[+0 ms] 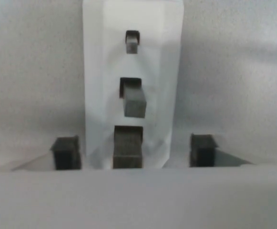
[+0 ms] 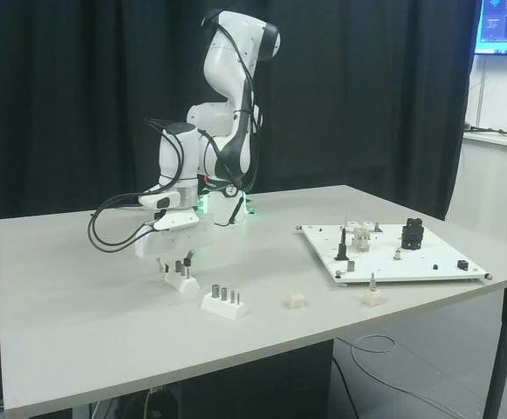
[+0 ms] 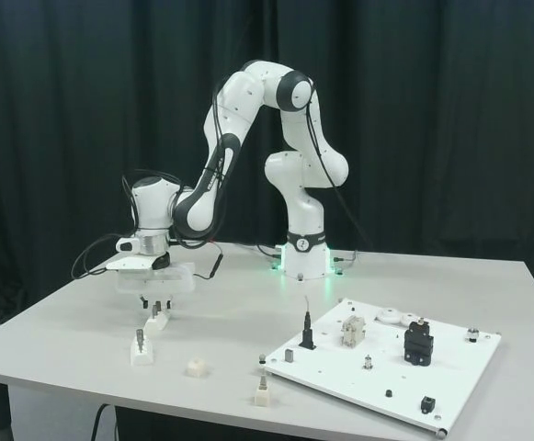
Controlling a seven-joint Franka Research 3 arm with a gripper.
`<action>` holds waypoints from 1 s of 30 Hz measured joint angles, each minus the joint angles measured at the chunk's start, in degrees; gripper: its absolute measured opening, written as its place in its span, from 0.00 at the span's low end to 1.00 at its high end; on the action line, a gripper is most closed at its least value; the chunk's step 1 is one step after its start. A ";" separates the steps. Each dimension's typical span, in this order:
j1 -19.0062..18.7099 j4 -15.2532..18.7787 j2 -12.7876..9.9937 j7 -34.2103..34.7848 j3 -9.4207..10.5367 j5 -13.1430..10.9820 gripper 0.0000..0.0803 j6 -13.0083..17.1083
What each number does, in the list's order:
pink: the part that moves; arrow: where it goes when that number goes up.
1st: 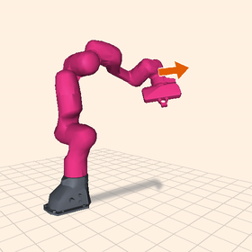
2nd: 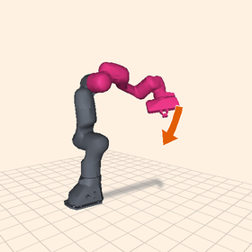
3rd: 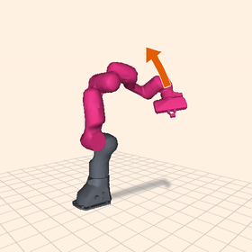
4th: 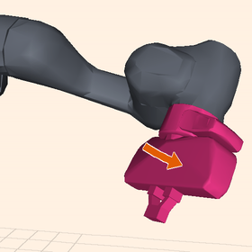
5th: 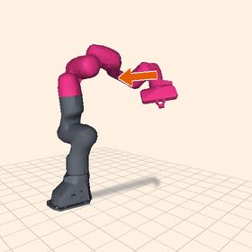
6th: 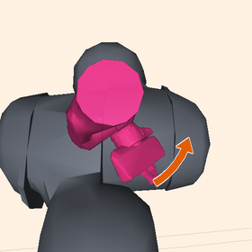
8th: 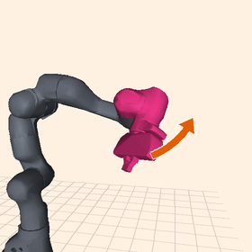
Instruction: Pick square peg 3.
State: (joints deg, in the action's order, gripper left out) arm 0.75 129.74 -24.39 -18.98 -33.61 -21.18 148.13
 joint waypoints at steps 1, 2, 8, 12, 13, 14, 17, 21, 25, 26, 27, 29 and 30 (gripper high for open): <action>0.01 0.00 0.00 0.00 0.00 -0.18 0.71 -0.02; 0.02 0.00 0.00 0.00 0.00 -0.41 0.71 -0.04; 0.02 0.00 0.00 0.00 0.05 -1.49 0.49 -0.17; 0.00 -0.06 0.02 0.00 0.18 -1.94 0.49 -0.28; -0.01 -0.09 0.04 0.00 0.20 -2.04 0.49 -0.33; -0.02 -0.12 0.06 0.00 0.23 -2.11 0.14 -0.38; -0.06 -0.27 0.18 0.00 0.26 -2.16 0.14 -0.63; -0.07 -0.69 0.49 0.00 0.23 -2.16 0.14 -1.44; -0.07 -1.14 1.20 0.00 -0.04 -2.16 0.14 -2.57; -0.07 -1.23 1.45 0.00 -0.15 -2.16 0.14 -2.86; -0.07 -1.31 1.72 0.00 -0.28 -2.16 0.14 -3.21; -0.07 -1.46 2.31 0.00 -0.62 -2.12 0.14 -3.98; -0.07 -1.51 2.62 0.00 -0.80 -2.08 0.14 -4.36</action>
State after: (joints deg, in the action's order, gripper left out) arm 0.68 128.23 -21.76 -18.98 -34.41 -23.26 143.77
